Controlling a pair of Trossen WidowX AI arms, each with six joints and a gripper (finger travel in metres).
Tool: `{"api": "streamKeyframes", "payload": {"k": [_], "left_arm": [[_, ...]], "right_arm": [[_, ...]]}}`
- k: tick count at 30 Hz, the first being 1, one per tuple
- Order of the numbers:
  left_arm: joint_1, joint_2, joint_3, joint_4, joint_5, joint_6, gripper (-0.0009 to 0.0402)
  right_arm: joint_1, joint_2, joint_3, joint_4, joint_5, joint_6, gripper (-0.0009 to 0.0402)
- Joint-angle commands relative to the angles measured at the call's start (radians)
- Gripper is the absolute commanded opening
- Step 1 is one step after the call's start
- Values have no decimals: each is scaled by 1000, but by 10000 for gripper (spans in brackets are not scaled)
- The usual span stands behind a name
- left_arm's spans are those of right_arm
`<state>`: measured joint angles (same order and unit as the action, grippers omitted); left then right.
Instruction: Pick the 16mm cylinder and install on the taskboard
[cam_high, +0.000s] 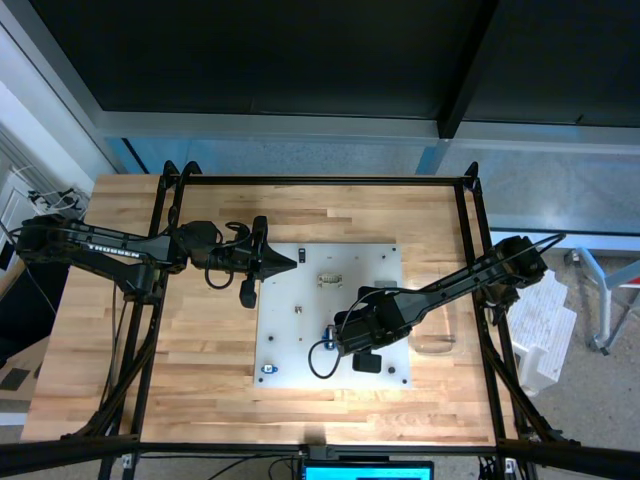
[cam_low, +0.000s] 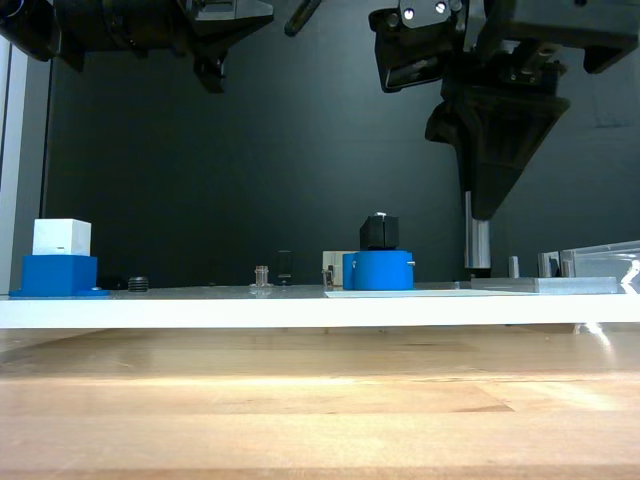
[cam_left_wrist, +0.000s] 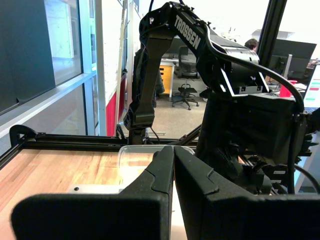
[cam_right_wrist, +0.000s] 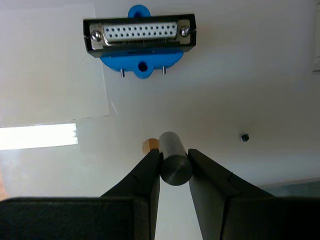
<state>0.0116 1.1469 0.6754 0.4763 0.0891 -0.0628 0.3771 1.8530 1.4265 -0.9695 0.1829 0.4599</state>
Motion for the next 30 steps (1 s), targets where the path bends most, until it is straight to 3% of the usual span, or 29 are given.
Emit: {"api": "streamKeyframes", "payload": {"k": [1, 30], "left_arm": [[0, 0, 0, 0, 0, 0, 0], [0, 0, 0, 0, 0, 0, 0]], "right_arm": [[0, 23, 0, -1, -1, 0, 0], [0, 54, -3, 6, -3, 0, 0]]}}
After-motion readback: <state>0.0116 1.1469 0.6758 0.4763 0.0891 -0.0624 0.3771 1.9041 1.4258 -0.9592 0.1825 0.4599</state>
